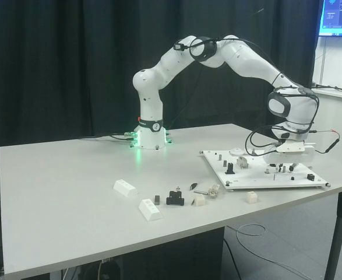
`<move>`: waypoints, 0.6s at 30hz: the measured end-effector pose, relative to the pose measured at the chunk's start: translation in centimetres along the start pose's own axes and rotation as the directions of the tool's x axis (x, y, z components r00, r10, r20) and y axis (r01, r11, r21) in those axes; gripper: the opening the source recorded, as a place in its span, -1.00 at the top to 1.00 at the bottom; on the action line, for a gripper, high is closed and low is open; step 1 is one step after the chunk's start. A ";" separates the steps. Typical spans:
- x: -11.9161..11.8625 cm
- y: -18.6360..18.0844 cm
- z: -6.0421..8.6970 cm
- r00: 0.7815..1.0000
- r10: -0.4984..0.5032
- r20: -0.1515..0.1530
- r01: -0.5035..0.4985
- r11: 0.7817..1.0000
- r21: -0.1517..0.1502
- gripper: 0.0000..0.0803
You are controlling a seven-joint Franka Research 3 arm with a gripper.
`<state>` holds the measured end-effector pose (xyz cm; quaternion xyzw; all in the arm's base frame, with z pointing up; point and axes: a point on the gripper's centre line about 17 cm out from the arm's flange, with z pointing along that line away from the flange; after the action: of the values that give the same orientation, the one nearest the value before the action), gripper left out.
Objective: Remove square peg 2.
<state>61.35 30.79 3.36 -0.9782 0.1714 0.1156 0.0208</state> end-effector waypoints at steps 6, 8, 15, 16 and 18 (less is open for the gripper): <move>0.0 0.0 0.0 1.000 0.016 0.000 -0.016 1.000 -0.001 0.12; 0.0 0.1 0.0 1.000 0.015 0.000 -0.015 1.000 -0.001 0.12; 0.0 0.0 0.0 1.000 0.009 -0.005 -0.009 1.000 -0.006 0.81; 0.0 0.0 0.0 1.000 0.007 -0.006 -0.007 1.000 -0.007 0.81; 0.0 0.0 0.0 1.000 0.005 -0.008 -0.005 1.000 -0.009 0.81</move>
<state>61.35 30.77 3.33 -0.9783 0.1733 0.1124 0.0156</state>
